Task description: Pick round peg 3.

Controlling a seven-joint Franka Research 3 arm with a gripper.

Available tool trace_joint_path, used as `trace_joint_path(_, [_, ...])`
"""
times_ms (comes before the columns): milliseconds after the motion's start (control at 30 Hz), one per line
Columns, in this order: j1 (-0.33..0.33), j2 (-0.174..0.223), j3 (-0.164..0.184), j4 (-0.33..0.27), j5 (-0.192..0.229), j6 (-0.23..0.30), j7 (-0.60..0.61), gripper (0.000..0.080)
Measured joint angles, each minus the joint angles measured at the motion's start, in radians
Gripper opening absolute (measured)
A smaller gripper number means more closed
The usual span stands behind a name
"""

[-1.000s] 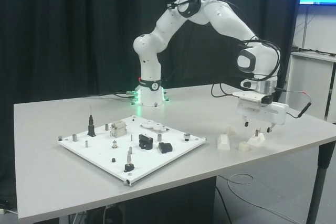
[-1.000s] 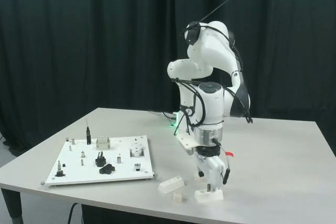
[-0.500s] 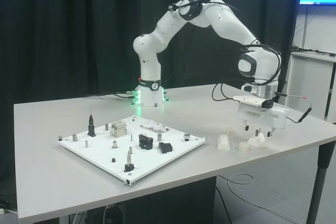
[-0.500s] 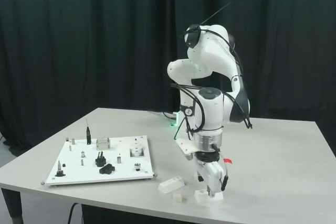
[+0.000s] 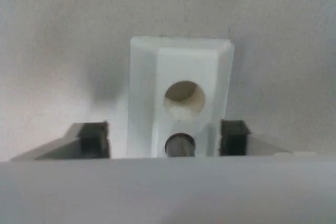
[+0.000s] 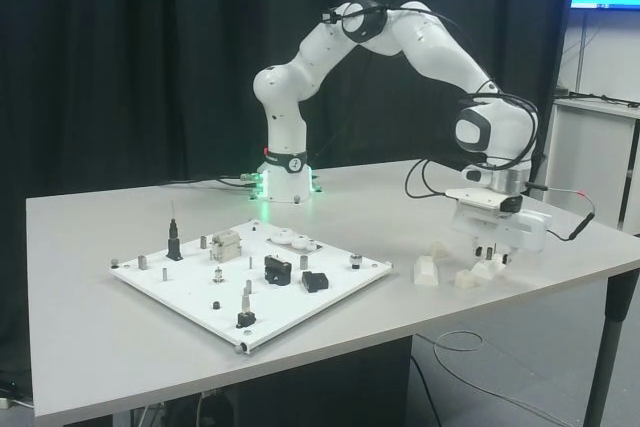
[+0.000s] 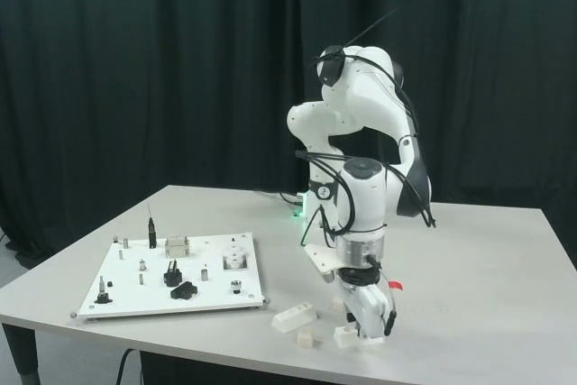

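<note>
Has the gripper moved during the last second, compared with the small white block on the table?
Yes. The gripper has come down toward the white block; its fingers now straddle the block.

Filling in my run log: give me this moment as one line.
phase: reaching | gripper: open, one finger each side of white holder | peg: upright in holder, not gripped | empty hole beside peg
</note>
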Motion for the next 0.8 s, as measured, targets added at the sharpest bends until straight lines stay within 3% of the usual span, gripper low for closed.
trace_joint_path(67, [0.0, 0.0, 0.003, 0.0, 0.0, -0.001, -0.003, 0.0707])
trace_joint_path(133, [-0.001, 0.0, 0.006, 0.0, 0.0, -0.002, -0.006, 0.036])
trace_joint_path(300, [-0.002, 0.0, 0.01, 0.001, 0.0, -0.008, -0.024, 0.036])
trace_joint_path(333, [-0.002, 0.0, 0.01, 0.002, 0.0, -0.012, -0.028, 0.0159])
trace_joint_path(633, [-0.008, 0.0, 0.011, 0.012, 0.0, -0.042, -0.043, 0.0159])
trace_joint_path(667, [-0.01, 0.0, 0.011, 0.013, 0.0, -0.045, -0.043, 0.0112])
trace_joint_path(800, [-0.015, -0.002, 0.011, 0.017, 0.0, -0.059, -0.044, 0.0112])
